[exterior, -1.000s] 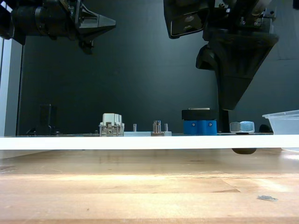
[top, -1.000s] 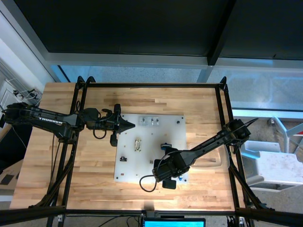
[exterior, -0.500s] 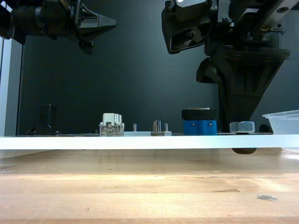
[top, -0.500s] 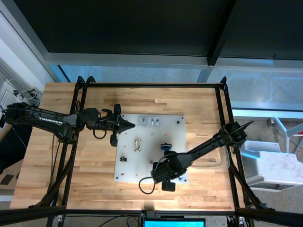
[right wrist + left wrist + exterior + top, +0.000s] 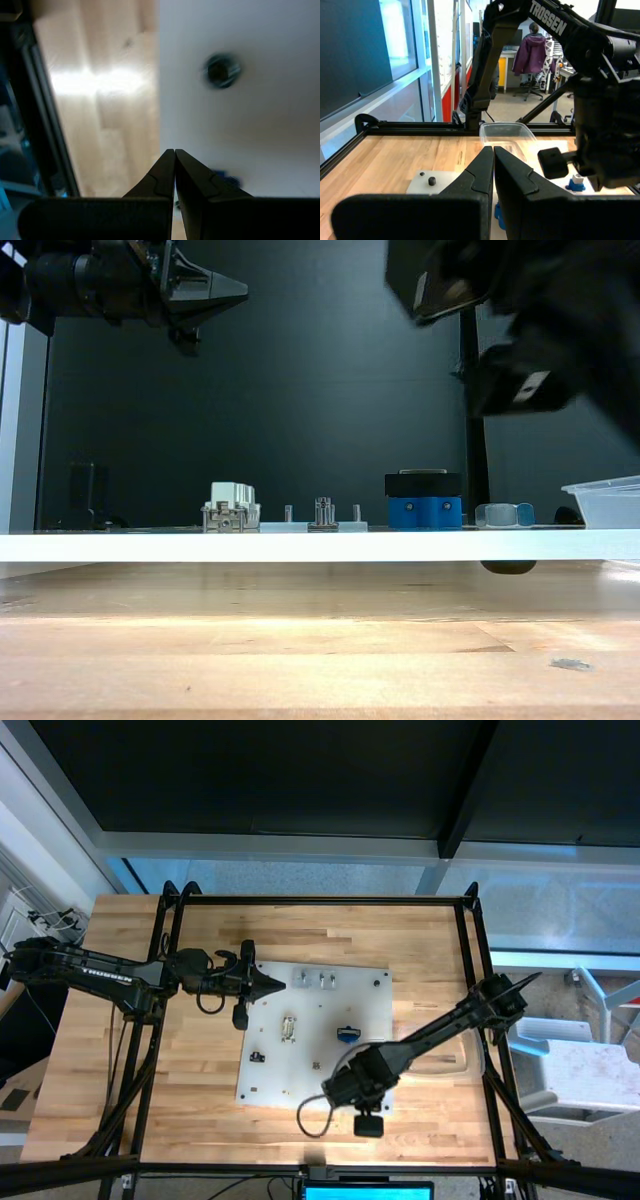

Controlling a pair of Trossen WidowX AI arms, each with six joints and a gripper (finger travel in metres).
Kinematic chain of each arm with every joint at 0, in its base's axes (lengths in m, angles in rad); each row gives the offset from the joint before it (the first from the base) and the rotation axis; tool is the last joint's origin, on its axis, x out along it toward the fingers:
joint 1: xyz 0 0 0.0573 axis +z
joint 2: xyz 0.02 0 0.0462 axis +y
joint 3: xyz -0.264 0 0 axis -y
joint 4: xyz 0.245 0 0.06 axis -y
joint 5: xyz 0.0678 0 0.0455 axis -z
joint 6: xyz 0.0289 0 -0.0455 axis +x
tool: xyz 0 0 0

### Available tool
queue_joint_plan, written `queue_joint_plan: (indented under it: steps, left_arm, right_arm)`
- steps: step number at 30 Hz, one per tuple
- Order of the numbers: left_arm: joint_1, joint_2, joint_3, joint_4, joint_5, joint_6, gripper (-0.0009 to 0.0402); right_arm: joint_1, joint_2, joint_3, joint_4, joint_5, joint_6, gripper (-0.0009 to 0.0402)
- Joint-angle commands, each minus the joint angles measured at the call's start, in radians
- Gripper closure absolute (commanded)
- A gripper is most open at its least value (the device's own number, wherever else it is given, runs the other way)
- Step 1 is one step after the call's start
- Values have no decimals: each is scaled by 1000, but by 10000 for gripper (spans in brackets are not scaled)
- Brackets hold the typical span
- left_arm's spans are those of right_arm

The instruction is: Pick the M12 fastener and fasten on the M12 threads

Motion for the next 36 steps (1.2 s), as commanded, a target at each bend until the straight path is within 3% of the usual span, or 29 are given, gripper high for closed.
queue_joint_plan:
  steps: [1,7,11,14,31,32,36]
  left_arm:
    - [0,0,0,2,0,0,393]
    - [0,-1,0,3,0,0,393]
    - [0,0,0,-7,0,0,393]
    - [0,0,0,-15,0,0,393]
    - [0,0,0,-16,0,0,393]
    - [0,0,0,-17,0,0,393]
    - [0,0,0,-16,0,0,393]
  right_arm:
    - [-3,0,0,3,62,4,393]
    - [-3,1,0,24,150,13,393]
    - [-3,2,0,31,252,32,393]
    - [-1,9,0,33,282,60,393]
    - [24,42,8,66,291,102,393]
    - [24,42,8,66,285,102,393]
    - [24,42,10,68,201,88,393]
